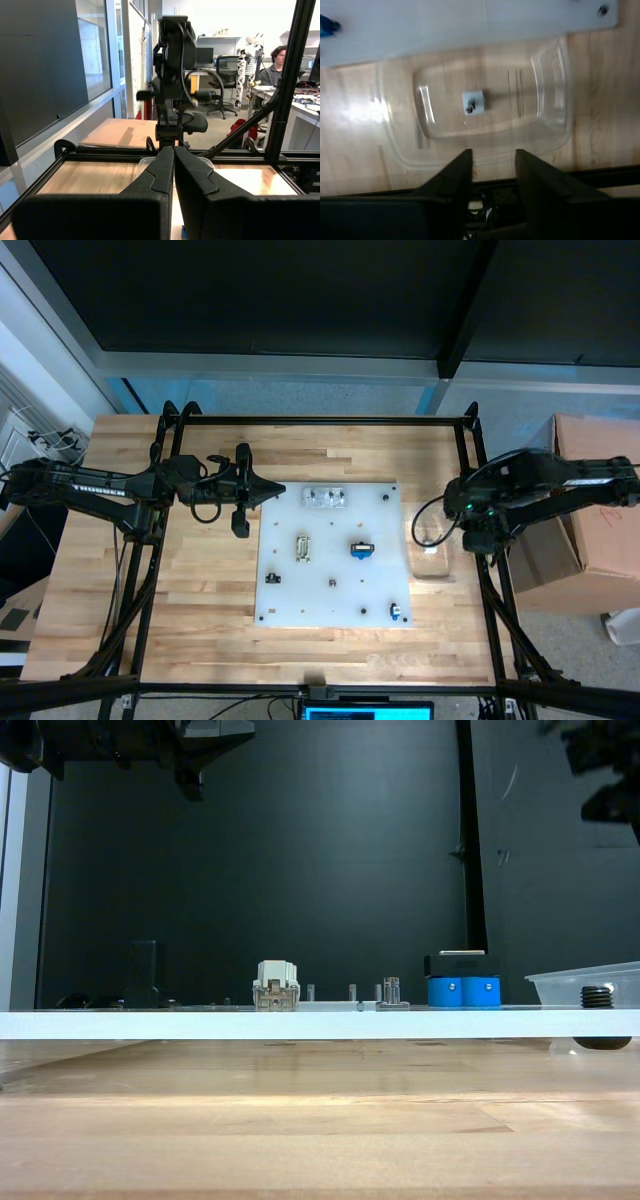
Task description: Pick the RJ45 connector and install on the taskboard
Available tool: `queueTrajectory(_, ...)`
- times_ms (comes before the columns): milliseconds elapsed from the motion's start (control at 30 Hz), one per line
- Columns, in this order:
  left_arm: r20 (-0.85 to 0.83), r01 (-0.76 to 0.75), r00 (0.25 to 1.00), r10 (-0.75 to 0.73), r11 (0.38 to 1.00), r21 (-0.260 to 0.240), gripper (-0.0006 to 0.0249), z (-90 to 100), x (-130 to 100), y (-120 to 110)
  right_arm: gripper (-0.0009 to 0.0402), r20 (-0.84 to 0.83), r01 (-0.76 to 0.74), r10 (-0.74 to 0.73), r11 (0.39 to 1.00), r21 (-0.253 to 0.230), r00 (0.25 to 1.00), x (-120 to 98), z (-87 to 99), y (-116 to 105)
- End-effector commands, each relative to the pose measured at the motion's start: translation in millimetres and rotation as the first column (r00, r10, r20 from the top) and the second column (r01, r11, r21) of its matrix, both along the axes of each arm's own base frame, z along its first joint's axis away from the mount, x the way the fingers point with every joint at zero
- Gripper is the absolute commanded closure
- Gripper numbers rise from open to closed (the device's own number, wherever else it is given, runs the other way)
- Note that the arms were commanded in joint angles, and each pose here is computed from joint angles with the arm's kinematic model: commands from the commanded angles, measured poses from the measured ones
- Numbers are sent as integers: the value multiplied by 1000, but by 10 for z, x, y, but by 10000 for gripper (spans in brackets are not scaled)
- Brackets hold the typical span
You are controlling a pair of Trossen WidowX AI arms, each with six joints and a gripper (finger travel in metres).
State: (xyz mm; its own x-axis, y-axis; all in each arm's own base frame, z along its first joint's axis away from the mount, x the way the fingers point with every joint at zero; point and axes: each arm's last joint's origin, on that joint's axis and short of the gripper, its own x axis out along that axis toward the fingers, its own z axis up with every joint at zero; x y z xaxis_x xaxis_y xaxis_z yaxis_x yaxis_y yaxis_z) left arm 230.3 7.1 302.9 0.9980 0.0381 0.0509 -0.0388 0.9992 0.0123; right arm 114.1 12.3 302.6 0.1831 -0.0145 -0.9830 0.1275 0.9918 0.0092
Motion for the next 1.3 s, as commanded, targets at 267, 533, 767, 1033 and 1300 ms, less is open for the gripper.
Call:
queueTrajectory(267,2,0,1000,0,1000,0,243,2,0,0,192,-19,-25,25,1000,1,1000,189,-485,70)
queueTrajectory(533,1,0,1000,0,1000,0,243,2,0,0,211,-94,-58,57,998,-5,994,298,-776,136)
queueTrajectory(767,1,0,1000,0,1000,0,243,2,0,0,232,-90,-63,62,998,2,994,377,-989,159)
queueTrajectory(1033,1,0,1000,0,1000,0,243,2,0,0,261,-121,-73,72,997,-4,990,443,-1149,176)
queueTrajectory(1300,1,0,1000,0,1000,0,243,2,0,1,320,-126,-73,72,997,-4,989,460,-1167,180)
